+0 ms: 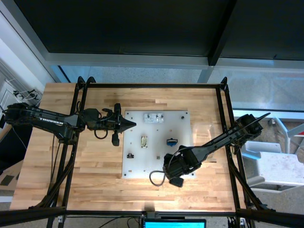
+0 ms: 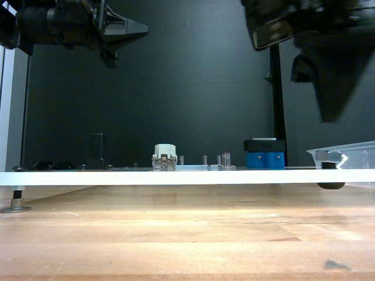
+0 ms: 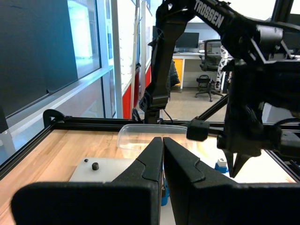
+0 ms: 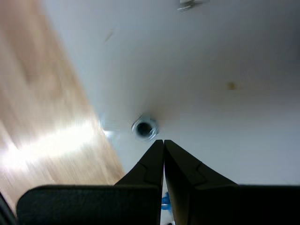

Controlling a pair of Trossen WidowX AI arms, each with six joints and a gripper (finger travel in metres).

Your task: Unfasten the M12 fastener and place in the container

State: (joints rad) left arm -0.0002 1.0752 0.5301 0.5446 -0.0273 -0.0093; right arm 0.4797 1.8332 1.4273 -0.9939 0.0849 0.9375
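The small silver M12 nut point(image 2: 328, 156) sits on top of its black ribbed stud point(image 2: 330, 166) at the near right edge of the white board point(image 1: 142, 161). From above, the nut point(image 4: 144, 128) shows a dark centre. My right gripper point(image 4: 163, 141) hangs point-down just above it, shut with nothing between the fingers and a gap below its tip point(image 2: 328, 119). The clear container point(image 1: 204, 129) lies right of the board and looks empty; in the low view it stands behind the nut. My left gripper point(image 1: 127, 124) is shut and hovers high over the board's left edge.
The board carries a blue block point(image 1: 171, 141), a white connector point(image 1: 143, 141), silver posts point(image 1: 154, 116) at the back and a black post point(image 1: 182, 115) at the far right corner. A black frame rail point(image 1: 152, 85) rings the wooden table. The right arm point(image 1: 213, 142) crosses the board's right edge.
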